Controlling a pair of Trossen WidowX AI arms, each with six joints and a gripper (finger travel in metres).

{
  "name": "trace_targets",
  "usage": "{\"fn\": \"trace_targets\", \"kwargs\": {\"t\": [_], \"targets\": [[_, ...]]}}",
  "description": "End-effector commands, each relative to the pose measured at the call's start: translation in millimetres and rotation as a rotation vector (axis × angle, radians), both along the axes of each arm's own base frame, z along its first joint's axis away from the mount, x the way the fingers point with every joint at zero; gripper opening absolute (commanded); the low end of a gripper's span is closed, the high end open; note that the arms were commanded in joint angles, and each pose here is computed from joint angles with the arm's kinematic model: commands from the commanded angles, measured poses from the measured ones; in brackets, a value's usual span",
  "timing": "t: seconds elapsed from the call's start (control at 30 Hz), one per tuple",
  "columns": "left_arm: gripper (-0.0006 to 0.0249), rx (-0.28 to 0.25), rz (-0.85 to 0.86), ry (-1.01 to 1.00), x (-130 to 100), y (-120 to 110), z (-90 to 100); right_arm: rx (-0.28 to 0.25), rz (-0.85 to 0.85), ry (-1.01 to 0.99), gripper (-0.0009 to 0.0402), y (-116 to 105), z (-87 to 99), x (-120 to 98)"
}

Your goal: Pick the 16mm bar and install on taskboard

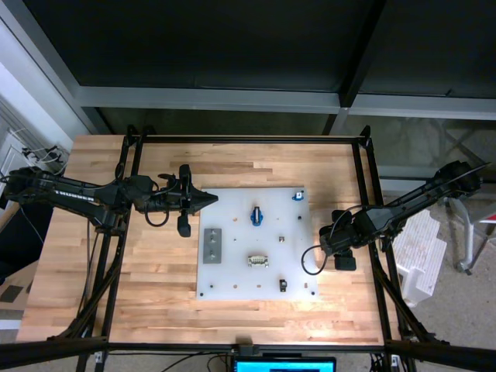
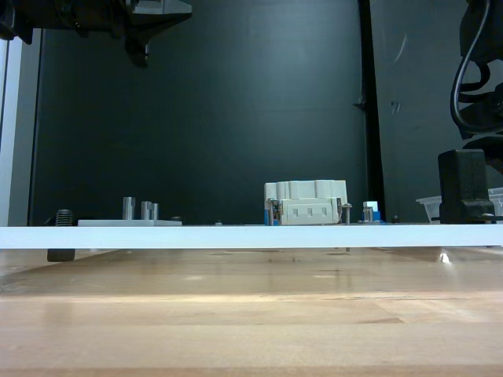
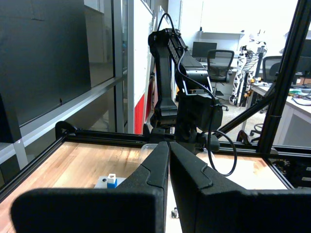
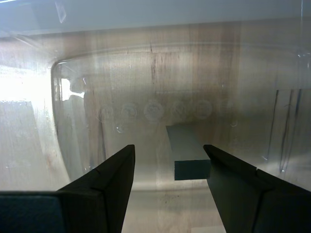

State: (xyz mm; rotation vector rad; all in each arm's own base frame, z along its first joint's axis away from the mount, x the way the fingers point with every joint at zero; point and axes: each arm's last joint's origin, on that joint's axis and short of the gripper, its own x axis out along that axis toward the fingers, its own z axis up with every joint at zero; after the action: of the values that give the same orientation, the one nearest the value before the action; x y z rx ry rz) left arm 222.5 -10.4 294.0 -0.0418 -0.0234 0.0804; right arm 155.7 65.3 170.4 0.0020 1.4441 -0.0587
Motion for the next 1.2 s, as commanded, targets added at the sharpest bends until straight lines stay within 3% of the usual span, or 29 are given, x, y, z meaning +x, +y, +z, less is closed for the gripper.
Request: {"fn": "trace_targets", "kwargs": {"t": [0.03, 1.2], "targets": [[0.0001, 0.0, 0.0, 0.0, 0.0, 0.0, 0.0, -0.01, -0.008, -0.003, 0.0177, -0.4, 0.1, 0.0], [0.0001, 0.0, 0.0, 0.0, 0.0, 0.1, 0.0, -0.033, -0.027, -0.012, 0.0073, -1.9, 0.2, 0.3]]}}
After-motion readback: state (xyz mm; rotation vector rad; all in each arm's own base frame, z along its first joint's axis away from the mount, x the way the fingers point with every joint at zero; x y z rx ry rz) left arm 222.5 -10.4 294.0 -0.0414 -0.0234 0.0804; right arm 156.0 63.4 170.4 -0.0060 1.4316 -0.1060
